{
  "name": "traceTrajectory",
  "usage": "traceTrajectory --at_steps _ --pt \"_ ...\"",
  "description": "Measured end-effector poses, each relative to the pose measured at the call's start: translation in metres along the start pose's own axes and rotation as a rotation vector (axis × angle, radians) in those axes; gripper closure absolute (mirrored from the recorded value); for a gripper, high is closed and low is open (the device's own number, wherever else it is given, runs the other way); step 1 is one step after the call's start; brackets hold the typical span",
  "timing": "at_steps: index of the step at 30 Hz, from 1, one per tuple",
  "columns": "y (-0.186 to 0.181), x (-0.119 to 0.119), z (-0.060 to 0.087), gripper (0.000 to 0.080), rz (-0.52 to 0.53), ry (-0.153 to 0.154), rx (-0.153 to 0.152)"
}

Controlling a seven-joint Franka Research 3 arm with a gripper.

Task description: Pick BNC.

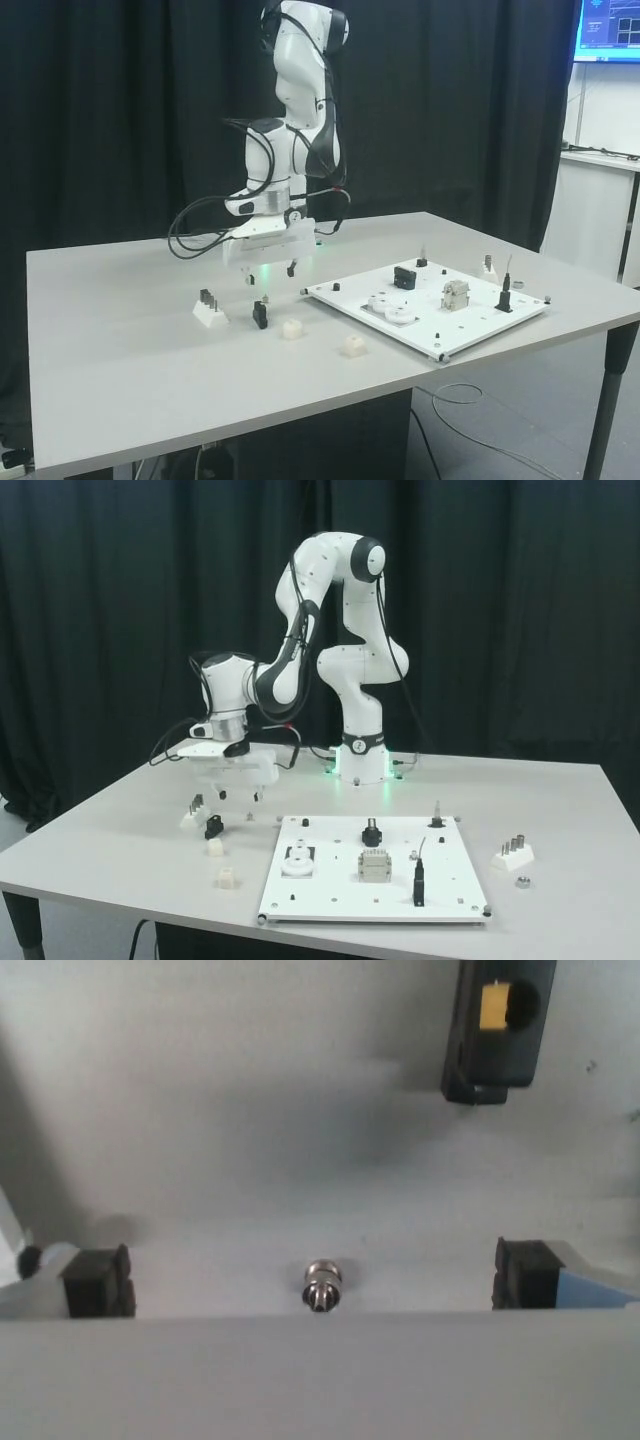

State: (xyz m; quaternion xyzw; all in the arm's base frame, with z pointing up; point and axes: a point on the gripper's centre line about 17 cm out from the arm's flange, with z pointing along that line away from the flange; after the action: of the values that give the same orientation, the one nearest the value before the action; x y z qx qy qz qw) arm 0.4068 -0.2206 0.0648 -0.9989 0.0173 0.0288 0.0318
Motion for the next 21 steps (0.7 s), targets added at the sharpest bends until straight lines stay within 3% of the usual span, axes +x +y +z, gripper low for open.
traceTrajectory --at_steps 21 --pt "0.006 -0.016 0.035 0.0003 -0.061 0.03 0.025"
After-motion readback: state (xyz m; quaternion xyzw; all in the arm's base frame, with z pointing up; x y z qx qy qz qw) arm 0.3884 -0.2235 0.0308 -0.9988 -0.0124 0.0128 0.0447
